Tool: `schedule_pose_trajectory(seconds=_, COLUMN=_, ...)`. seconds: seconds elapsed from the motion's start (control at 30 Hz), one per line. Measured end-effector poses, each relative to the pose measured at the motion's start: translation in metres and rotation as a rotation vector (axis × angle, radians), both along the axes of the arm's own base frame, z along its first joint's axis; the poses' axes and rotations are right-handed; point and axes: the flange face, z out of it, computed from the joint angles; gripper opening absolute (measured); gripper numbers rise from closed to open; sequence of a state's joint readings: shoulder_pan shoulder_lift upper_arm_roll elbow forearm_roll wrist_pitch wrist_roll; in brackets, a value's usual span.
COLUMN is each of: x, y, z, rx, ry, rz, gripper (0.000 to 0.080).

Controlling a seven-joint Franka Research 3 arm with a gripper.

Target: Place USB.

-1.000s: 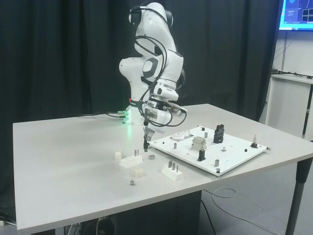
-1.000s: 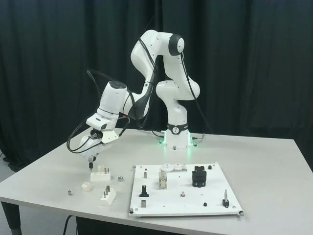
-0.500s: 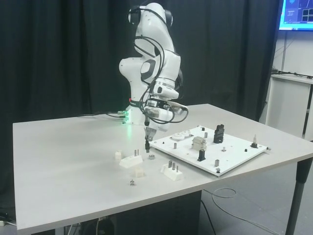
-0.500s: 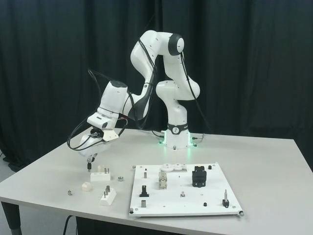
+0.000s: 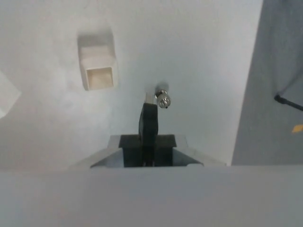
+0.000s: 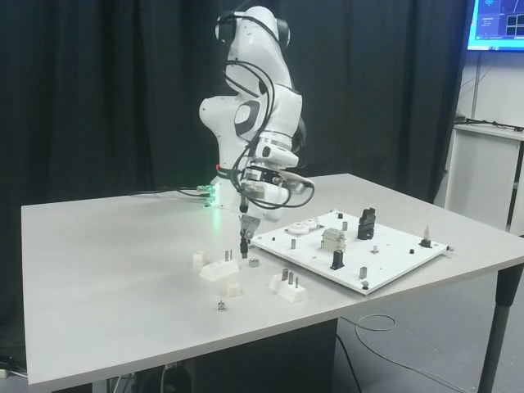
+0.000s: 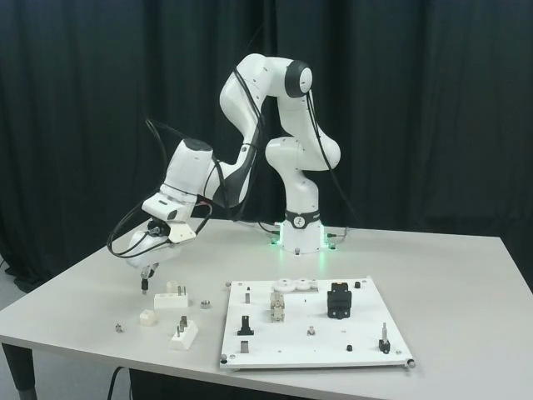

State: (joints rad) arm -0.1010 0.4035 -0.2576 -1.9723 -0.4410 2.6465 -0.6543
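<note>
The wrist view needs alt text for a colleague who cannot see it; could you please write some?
The hand holds a black USB plug above the grey table. A small metal piece lies just past its tip, and a hollow white block sits apart.

White arm (image 7: 250, 100) (black USB (image 5: 148, 124)) — grey table (image 6: 106, 246).

The flat grey counter (image 6: 106, 262) carries the white arm's base (image 7: 301, 237) at its back and a square white assembly board (image 7: 312, 354) near its front edge. Beside the board lie three white plastic blocks (image 6: 219, 270) (image 6: 288, 287) (image 6: 232, 288), a small white cube (image 6: 197, 259) and a tiny metal connector (image 6: 220, 306).
</note>
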Motion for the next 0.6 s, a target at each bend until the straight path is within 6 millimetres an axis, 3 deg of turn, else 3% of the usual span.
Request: schedule_pose_trajectory(seconds=0.6, x=0.015, y=-0.012, z=-0.023, rx=-0.019, ry=0.054, rz=-0.022, gripper=0.0052)
